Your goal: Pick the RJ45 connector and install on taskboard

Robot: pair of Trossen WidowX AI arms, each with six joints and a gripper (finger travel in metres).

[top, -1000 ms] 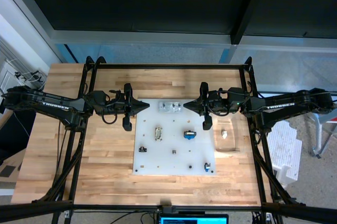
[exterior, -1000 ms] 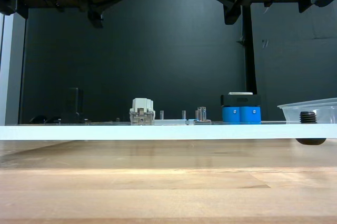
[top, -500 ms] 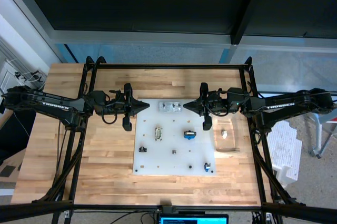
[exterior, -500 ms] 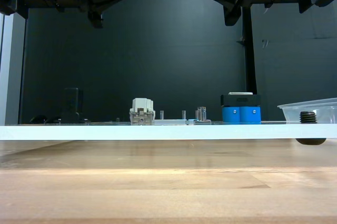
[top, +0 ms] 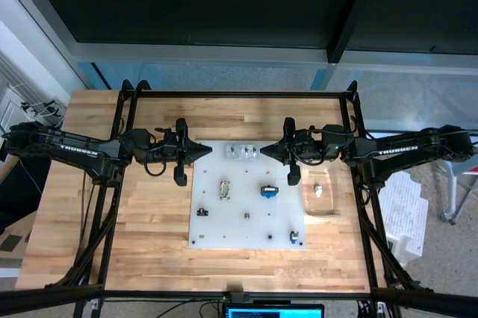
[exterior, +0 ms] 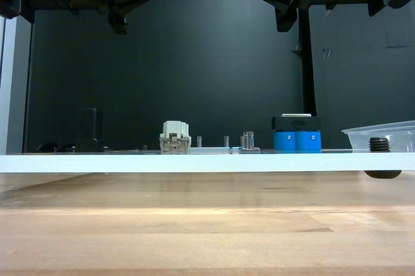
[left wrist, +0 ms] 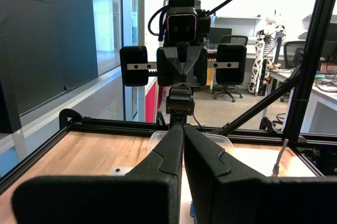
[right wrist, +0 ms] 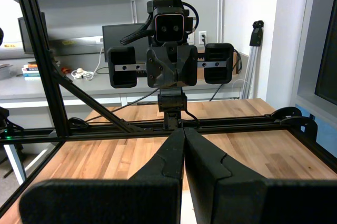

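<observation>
The small blue jack [top: 296,238] sits at the near right corner of the white board [top: 224,232]. I cannot tell whether a grey piece covers its top. A pale shape [top: 319,190] lies in the clear tray [top: 322,212]; no cable shows near it. I cannot tell where the connector is. My left gripper [top: 209,151] hangs high over the board's far left edge, shut on nothing, its fingers [left wrist: 174,145] pressed together. My right gripper [top: 263,151] faces it from the right, also high, shut on nothing, fingers [right wrist: 176,148] closed.
On the board stand a grey-white connector block [exterior: 175,140], small metal posts [exterior: 247,140] and a blue part with a black top [exterior: 296,135]. A black frame [top: 239,95] rings the wooden table. A black knob [exterior: 380,144] shows by the tray.
</observation>
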